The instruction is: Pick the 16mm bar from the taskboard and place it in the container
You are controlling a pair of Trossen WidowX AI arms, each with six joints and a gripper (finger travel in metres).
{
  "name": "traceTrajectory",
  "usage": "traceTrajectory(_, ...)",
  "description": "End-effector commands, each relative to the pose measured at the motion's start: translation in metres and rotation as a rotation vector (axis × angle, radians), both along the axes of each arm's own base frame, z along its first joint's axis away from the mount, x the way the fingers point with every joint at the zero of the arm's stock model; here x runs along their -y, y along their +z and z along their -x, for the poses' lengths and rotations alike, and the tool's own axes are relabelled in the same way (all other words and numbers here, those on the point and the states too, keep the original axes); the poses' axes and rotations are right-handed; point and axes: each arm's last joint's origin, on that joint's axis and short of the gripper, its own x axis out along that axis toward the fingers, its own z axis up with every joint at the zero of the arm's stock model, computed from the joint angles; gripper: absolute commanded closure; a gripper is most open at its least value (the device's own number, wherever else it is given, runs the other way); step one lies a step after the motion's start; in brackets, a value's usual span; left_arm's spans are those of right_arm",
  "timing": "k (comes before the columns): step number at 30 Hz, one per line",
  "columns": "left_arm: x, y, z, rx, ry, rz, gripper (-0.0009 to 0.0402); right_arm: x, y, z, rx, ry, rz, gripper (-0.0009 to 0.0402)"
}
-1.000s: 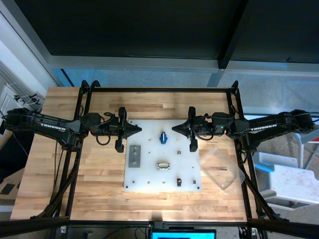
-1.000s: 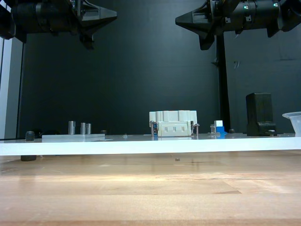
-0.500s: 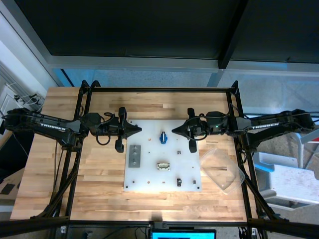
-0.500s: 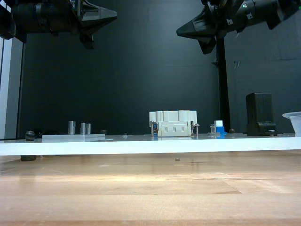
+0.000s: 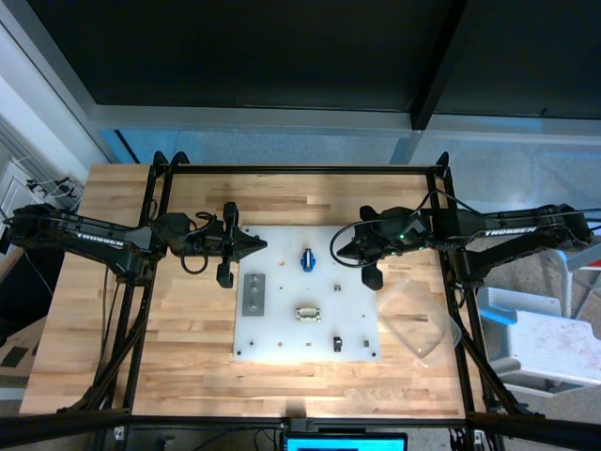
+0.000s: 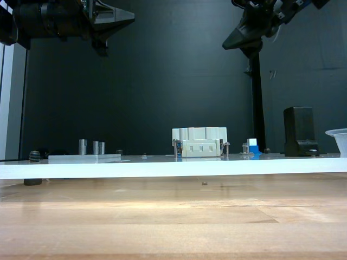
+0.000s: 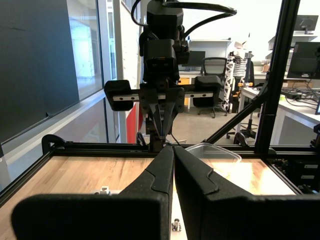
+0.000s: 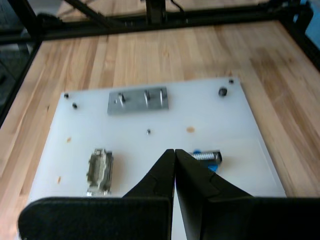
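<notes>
The white taskboard (image 5: 282, 329) lies mid-table with a grey metal block (image 5: 254, 292) on its left side. Three short metal bars (image 6: 95, 147) stand upright in that block (image 8: 138, 100); I cannot tell which one is the 16mm bar. The clear container (image 5: 418, 319) sits on the wood just right of the board. My right gripper (image 5: 334, 252) hangs shut high over the board's far middle, tilted downward, near the blue piece (image 5: 307, 258); its fingers (image 8: 165, 165) meet with nothing between them. My left gripper (image 5: 261, 243) is shut and empty, hovering over the board's far left corner.
A white connector (image 5: 307, 313) and a black block (image 5: 338, 342) stand on the board's near half. A blue holder with a silver cylinder (image 8: 207, 156) lies under the right gripper. Black frame rails (image 5: 300, 170) border the table. The container's rim (image 6: 339, 140) shows at far right.
The right gripper has pitched nose-down and shifted slightly right and nearer over the board. The left arm has not moved. Nothing was grasped.
</notes>
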Motion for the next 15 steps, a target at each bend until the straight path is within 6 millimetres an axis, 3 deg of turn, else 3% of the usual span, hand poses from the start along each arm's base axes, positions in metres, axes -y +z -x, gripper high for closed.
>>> traceTrajectory(1, 0.0, 0.0, 0.0, 0.0, 0.0, 0.0, 0.0393, -0.001, 0.004, 0.003, -0.041, 0.002, 0.002, 0.0393)
traceTrajectory(15, 0.0, 0.0, 0.0, 0.0, 0.0, 0.0, 0.0393, -0.012, 0.0, 0.004, -0.276, -0.02, -0.027, 0.0393)
